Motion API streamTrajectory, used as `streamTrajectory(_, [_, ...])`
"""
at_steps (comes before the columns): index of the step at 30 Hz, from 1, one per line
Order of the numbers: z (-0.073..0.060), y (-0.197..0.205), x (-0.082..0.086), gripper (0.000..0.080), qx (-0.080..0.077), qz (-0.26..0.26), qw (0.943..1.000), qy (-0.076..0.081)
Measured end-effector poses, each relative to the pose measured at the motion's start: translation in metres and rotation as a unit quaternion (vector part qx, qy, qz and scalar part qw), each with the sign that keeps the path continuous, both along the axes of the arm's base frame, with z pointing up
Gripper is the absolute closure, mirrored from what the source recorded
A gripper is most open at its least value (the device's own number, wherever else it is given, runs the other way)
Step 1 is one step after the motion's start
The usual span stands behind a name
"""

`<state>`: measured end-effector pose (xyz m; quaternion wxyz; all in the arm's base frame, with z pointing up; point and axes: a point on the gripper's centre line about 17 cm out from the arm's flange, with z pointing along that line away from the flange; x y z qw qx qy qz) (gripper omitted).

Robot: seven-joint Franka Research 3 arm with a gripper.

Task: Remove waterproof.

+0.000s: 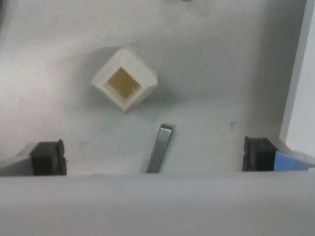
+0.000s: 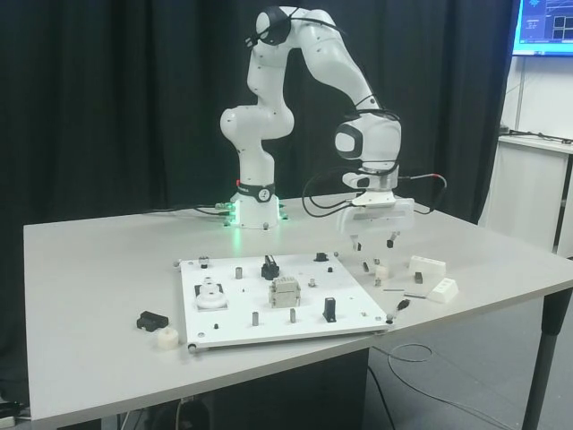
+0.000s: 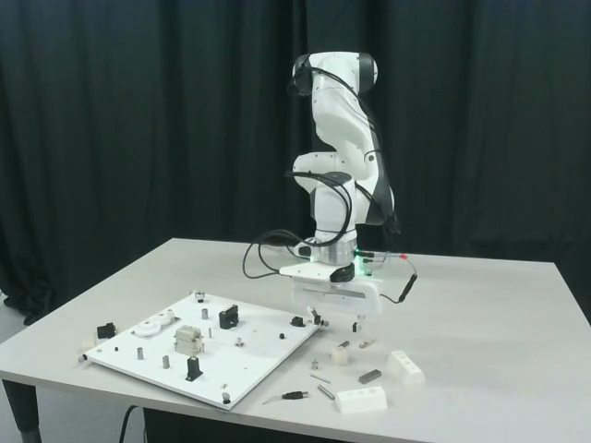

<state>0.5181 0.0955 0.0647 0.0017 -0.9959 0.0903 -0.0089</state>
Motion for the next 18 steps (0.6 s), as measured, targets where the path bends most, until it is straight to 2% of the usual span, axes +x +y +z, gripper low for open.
streamTrajectory(18, [0.004, -0.012, 0.009, 0.0003, -0.002, -0.010, 0.9999, -0.006])
